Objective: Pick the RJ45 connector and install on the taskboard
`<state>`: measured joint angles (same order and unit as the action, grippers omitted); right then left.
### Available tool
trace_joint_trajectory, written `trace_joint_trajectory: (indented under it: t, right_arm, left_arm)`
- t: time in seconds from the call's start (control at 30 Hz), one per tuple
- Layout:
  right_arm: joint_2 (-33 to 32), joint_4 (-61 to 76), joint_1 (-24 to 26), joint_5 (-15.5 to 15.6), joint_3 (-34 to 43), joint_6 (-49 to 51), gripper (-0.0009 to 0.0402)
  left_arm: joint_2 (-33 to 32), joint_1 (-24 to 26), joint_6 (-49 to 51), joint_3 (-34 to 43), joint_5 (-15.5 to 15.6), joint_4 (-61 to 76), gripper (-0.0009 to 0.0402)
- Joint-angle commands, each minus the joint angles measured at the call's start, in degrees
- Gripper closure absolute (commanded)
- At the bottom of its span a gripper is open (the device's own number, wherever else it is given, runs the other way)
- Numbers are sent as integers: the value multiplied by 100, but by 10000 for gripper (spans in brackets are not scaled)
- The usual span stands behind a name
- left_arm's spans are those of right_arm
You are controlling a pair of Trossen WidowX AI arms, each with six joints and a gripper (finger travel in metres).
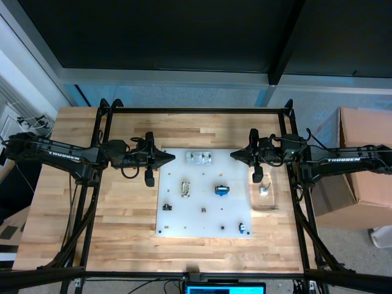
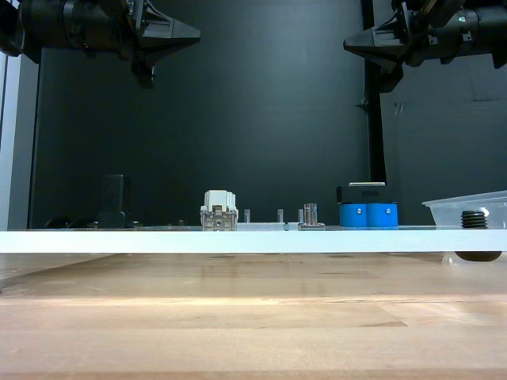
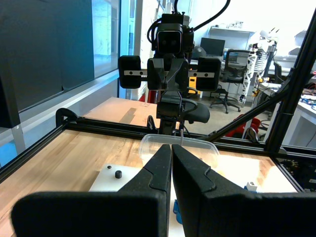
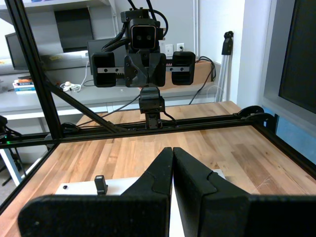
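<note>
Both arms reach level, high above the far edge of the taskboard [image 1: 202, 223], left gripper [image 1: 172, 158] and right gripper [image 1: 234, 155] each closed on nothing; the RJ45 connector [image 1: 264, 190], barely legible, lies free in the tray [image 1: 272, 205] beside the taskboard.

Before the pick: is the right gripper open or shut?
Shut: right gripper, jaws touching, empty, high over board's right side; left gripper likewise over its left.

- Table [image 1: 122, 208]: light wood, striped with planks in paler and darker tan.
- Task board [image 1: 184, 223]: plain white.
- Left gripper [image 1: 173, 158] and right gripper [image 1: 233, 155]: matte black.
- Arm links: black with white lettering.
- Frame [image 1: 196, 110]: black.
- Board fitting [image 1: 222, 190]: blue.
- Tray [image 1: 274, 206]: clear, colourless.
- Cardboard box [image 1: 361, 153]: brown.
</note>
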<state>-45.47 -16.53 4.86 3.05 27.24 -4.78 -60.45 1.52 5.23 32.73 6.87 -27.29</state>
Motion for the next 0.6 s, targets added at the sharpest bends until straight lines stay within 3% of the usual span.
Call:
trace_joint_trajectory:
  t: [0.03,0.4,0.6]
  right_arm:
    - [2,-11,-2,0,4,55,393]
    - [44,133,-7,-4,155,-22,393]
    - [107,1991,-35,-39,813,122,393]
  left_arm:
    - [0,-2,0,0,-2,-2,393]
    - [0,-2,0,0,-2,-2,393]
    - [0,0,0,0,-2,0,393]
